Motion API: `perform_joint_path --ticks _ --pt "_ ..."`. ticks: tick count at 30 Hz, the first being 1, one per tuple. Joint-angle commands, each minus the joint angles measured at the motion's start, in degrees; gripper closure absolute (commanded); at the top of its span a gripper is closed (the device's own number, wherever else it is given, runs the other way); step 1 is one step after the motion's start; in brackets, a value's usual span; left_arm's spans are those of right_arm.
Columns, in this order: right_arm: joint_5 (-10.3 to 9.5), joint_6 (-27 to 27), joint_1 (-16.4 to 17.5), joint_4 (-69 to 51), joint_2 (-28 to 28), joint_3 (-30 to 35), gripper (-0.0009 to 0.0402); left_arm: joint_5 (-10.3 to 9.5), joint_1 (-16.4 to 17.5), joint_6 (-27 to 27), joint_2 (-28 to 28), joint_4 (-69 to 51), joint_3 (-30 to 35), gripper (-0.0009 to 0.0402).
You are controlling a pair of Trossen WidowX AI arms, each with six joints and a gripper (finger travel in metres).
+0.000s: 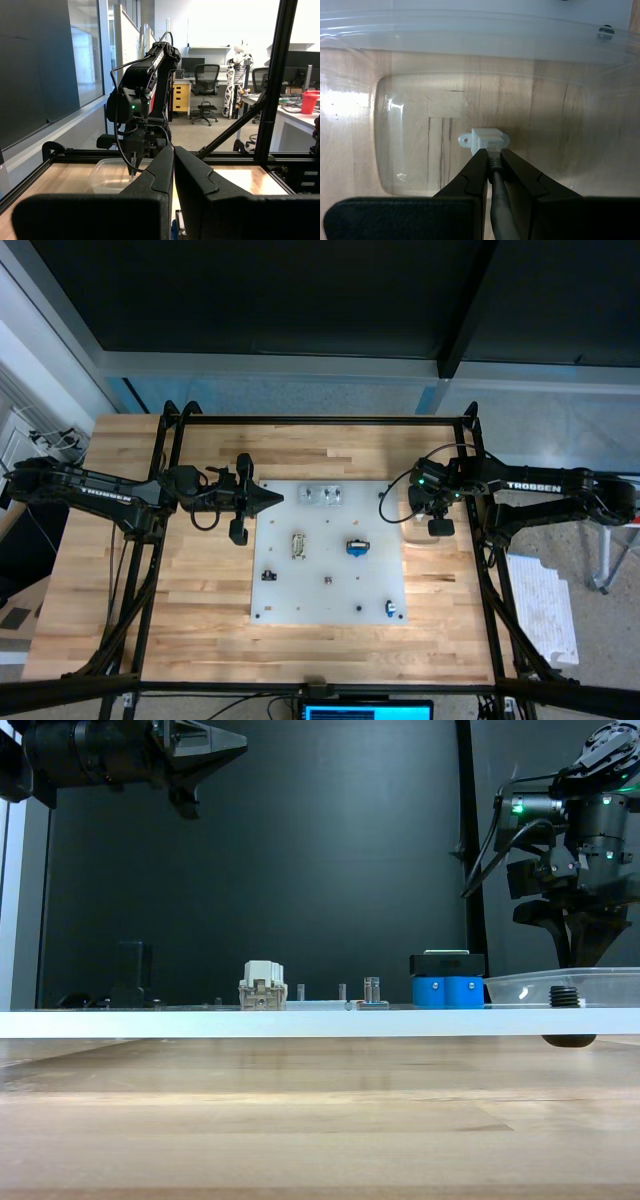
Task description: Pick the RJ45 connector and install on taskboard
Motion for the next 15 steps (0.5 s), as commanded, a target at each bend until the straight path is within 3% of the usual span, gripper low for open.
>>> perform_joint_path --ticks 1,15 --pt "0.02 0.0 0.0 0.0 0.0 0.0 0.0394 0.02 0.0 0.0 0.0 0.0 0.0 0.0393" --pt "0.0 0.0 0.0 -6.9 0.0 6.3 0.0393 0.02 0.0 0.0 0.0 0.0 0.0 0.0393"
